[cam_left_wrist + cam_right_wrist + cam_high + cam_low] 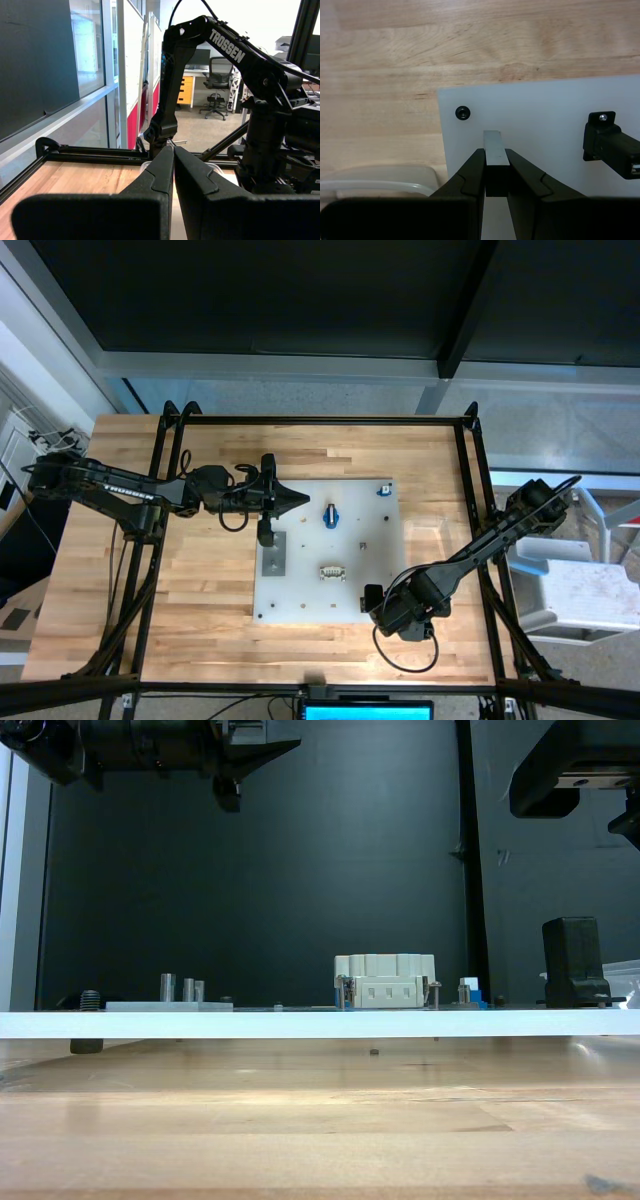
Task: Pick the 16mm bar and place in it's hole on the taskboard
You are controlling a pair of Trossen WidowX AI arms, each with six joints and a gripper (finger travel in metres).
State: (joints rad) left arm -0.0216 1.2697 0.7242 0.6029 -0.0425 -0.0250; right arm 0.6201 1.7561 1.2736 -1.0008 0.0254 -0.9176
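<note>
Between the 2 fingers of the right gripper (495,153) I see the 16mm bar (495,142), a grey piece pinched on both sides, its end sticking out just past the fingertips. The fingers stand only as far apart as the bar is wide. From the high view, this gripper hangs over the near-right corner of the white taskboard (310,600). The low view puts it well above the board's surface, so the bar is held in the air and clear of any hole. Under the bar, the right wrist view shows bare white board, with a black screw head (463,113) near the board's corner and a black connector block (609,146) off to one side. A clear plastic tub (375,182) sits on the wooden bench (200,620) just beside the board's edge.

My left gripper (173,150) has its 2 fingers pressed together with nothing between them. It hovers high over the far-left edge of the board, pointing inward toward the right arm.
</note>
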